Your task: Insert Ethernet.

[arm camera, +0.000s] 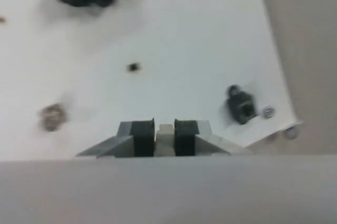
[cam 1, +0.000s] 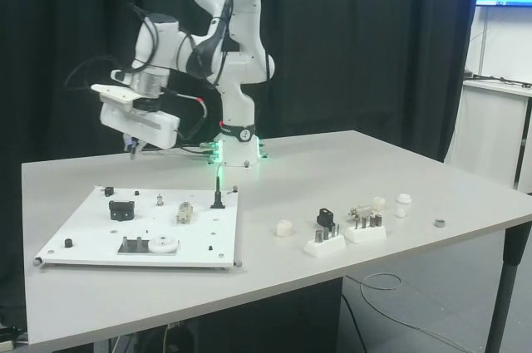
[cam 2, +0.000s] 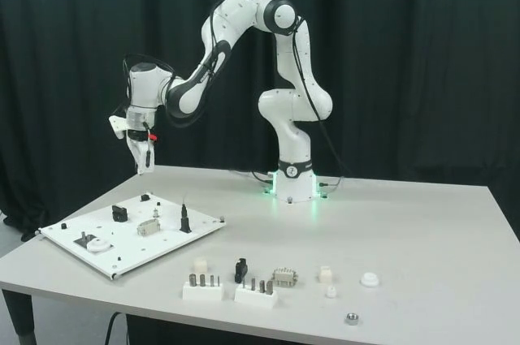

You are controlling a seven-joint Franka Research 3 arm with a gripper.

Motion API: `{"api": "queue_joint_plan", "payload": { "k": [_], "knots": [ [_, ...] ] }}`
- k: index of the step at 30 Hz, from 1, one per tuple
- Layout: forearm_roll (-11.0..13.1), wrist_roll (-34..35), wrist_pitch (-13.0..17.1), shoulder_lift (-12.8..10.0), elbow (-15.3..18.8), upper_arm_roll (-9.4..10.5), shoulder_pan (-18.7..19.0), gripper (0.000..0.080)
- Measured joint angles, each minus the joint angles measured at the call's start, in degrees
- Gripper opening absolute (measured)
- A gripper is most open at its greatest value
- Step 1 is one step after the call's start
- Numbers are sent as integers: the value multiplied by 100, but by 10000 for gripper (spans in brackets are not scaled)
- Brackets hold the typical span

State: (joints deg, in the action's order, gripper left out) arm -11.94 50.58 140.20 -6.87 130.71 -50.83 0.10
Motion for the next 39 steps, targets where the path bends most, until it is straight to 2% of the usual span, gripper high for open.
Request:
{"api": "queue_joint_plan", "payload": {
  "k": [10, 15, 22, 29, 35, 39],
  "knots": [
    [87, -1471, 817, 4, 407, -368, -333, 74],
    [342, -2469, 1201, 5, 609, -417, -549, 74],
    [989, -4006, 1474, 6, 775, -418, -757, 74],
    [1848, -5393, 1516, 4, 824, -418, -795, 74],
    [2565, -6002, 1516, -21, 825, -417, -795, 74],
    [2874, -6212, 1516, -61, 824, -417, -799, 74]
  ]
}}
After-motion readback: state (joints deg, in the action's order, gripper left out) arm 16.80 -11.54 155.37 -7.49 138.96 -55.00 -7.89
